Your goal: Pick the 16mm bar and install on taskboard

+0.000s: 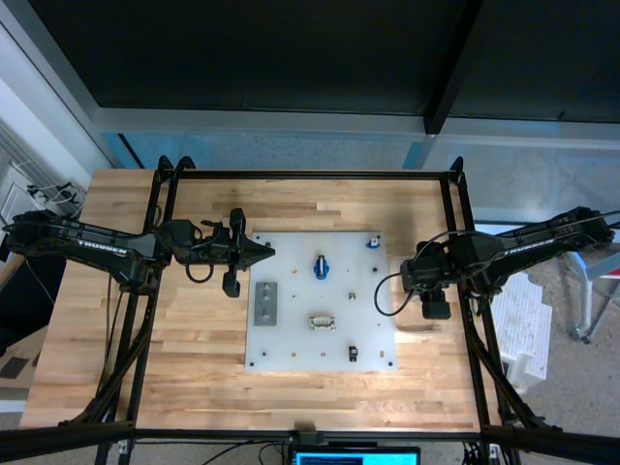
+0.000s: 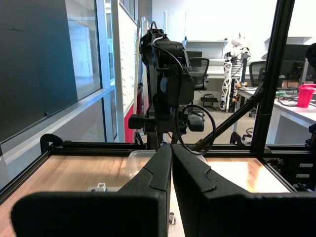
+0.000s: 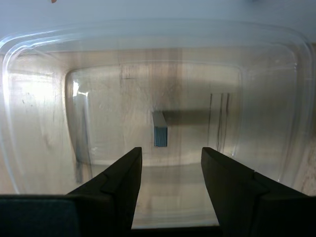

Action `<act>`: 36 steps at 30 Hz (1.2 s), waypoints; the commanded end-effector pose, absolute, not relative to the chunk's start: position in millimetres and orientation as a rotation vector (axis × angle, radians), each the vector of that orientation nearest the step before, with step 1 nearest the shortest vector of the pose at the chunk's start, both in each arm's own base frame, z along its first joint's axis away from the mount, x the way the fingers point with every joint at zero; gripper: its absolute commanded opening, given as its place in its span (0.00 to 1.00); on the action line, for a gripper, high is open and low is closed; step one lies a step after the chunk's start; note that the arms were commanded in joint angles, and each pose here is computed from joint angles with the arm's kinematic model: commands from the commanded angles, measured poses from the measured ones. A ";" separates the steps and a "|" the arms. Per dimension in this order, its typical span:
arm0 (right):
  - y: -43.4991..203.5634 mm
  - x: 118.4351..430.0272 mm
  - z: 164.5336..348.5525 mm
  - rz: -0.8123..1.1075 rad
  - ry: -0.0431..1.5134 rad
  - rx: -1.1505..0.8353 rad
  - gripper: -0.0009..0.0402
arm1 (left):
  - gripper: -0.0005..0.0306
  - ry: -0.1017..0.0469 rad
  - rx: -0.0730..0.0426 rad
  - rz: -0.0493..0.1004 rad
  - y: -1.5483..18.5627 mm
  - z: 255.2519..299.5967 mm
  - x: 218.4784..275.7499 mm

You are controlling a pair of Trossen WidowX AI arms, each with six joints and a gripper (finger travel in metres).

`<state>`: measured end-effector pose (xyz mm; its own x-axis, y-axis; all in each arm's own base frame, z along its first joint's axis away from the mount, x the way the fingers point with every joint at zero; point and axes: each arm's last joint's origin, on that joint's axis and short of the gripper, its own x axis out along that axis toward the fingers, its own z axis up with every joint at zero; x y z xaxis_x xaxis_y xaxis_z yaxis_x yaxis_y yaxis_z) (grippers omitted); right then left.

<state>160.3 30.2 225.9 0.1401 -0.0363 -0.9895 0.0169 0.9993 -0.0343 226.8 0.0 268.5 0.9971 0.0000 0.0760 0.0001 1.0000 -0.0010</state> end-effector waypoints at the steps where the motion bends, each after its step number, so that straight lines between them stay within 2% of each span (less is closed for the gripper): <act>1: 30.6 161.9 220.2 -0.041 1.428 -0.013 0.47 | 0.02 -0.076 -0.001 0.000 0.0 268.6 226.8; 11: 30.6 160.8 209.5 -0.068 1.422 -0.019 0.53 | 0.02 -0.077 -0.001 0.000 0.0 268.6 226.8; 23: 33.1 159.5 200.5 -0.054 1.417 -0.014 0.53 | 0.02 -0.076 -0.001 0.000 0.0 268.6 226.8; 36: 35.4 159.3 198.6 -0.046 1.424 -0.021 0.53 | 0.02 -0.077 -0.001 0.000 0.0 268.6 226.8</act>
<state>159.5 35.2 198.7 0.1457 -0.0446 -0.9883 0.0170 0.9989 -0.0426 226.7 0.0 268.7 0.9970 0.0004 0.0768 -0.0003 1.0000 -0.0010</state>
